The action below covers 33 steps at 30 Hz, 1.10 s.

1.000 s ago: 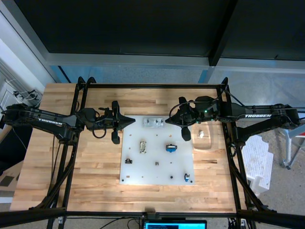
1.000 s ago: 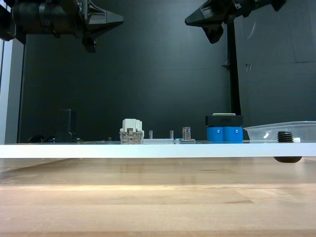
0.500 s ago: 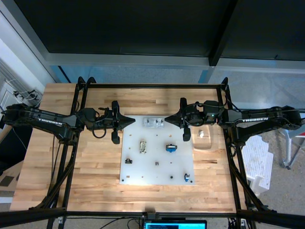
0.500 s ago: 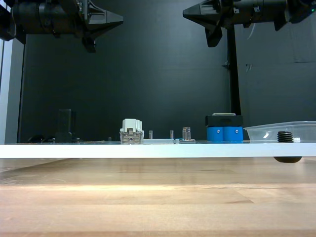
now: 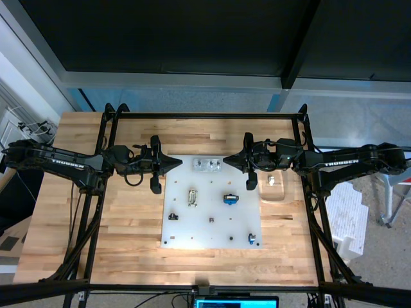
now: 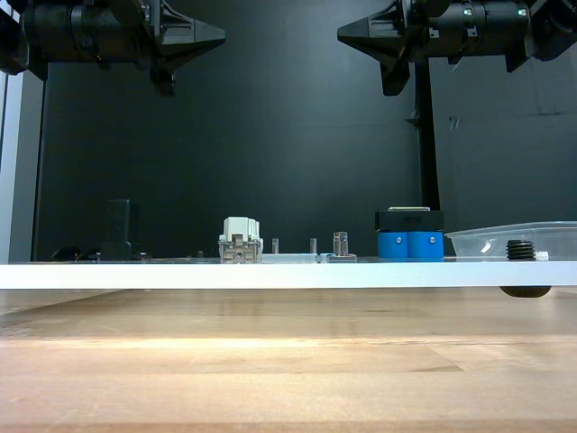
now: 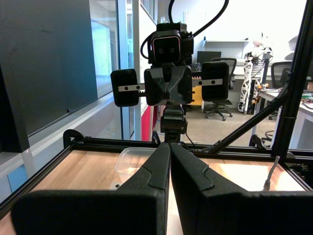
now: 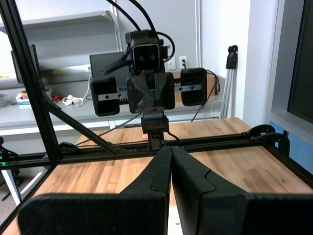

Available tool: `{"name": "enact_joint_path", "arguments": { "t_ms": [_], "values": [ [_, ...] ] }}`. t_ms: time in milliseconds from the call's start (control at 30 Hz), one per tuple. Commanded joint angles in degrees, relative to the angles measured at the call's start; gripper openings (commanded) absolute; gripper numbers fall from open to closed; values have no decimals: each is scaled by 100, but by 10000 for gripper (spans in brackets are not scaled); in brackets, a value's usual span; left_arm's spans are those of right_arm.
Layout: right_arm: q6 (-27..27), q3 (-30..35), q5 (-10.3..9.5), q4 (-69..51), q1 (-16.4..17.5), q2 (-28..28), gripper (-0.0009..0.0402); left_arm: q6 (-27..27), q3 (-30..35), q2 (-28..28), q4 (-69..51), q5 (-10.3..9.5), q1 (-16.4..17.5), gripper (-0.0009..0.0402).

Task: Pick the RJ45 connector and install on taskboard

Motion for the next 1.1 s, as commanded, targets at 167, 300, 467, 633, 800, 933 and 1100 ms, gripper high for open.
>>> {"name": "enact_joint_path", "arguments": {
  "t_ms": [167,300,467,633,800,933,1100],
  "values": [
    [0,0,4,13,7,2,0,0,2,2,2,2,2,0],
    [-2,0,4,7,7,2,0,0,2,0,2,2,0,0],
    [-63,0,2,7,7,4,0,0,2,2,2,0,2,0],
    [-63,0,2,4,7,4,0,0,2,2,2,2,0,0],
    [-63,0,2,9,9,4,0,0,2,2,0,2,2,0],
    [-63,0,2,11,7,4,0,0,2,2,0,2,0,0],
    [-63,0,2,9,7,4,0,2,2,2,0,2,0,0]
  ]
}}
